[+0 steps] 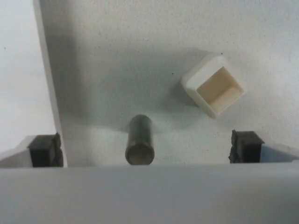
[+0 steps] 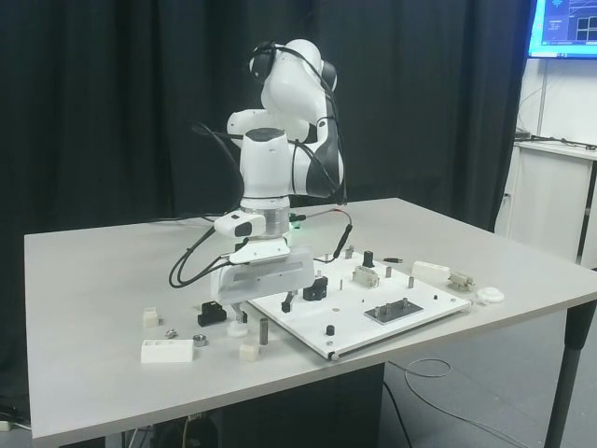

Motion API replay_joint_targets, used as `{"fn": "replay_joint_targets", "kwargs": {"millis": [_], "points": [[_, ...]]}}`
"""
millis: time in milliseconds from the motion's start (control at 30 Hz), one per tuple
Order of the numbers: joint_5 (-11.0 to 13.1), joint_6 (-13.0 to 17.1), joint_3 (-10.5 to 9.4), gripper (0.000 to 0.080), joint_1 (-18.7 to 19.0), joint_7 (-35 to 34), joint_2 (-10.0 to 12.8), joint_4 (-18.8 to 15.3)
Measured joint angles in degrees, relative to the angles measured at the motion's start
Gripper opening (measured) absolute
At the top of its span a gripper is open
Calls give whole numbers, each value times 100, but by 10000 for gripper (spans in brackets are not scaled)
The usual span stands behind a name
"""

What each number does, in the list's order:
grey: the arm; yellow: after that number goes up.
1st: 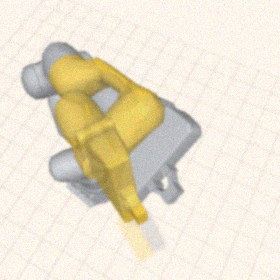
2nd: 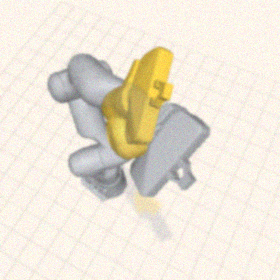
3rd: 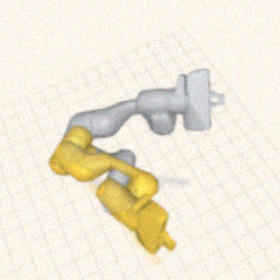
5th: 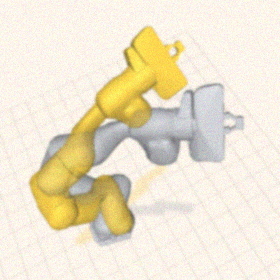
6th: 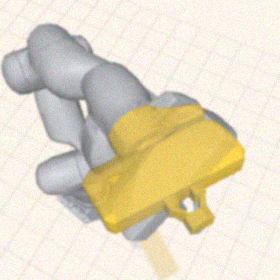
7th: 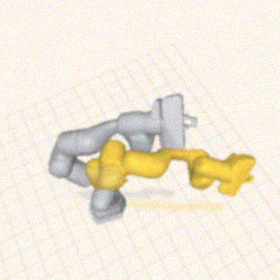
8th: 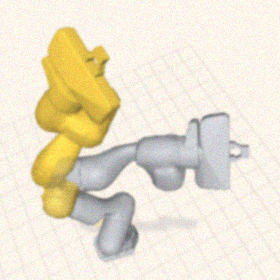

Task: Remove round peg 3.

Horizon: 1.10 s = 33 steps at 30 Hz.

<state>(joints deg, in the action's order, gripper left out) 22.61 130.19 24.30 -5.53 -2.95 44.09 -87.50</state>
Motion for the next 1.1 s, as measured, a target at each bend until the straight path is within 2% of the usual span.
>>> {"fn": "replay_joint_targets", "kwargs": {"millis": [1100], "points": [[0,-34,-3,800,96,-297,-10,171]]}}
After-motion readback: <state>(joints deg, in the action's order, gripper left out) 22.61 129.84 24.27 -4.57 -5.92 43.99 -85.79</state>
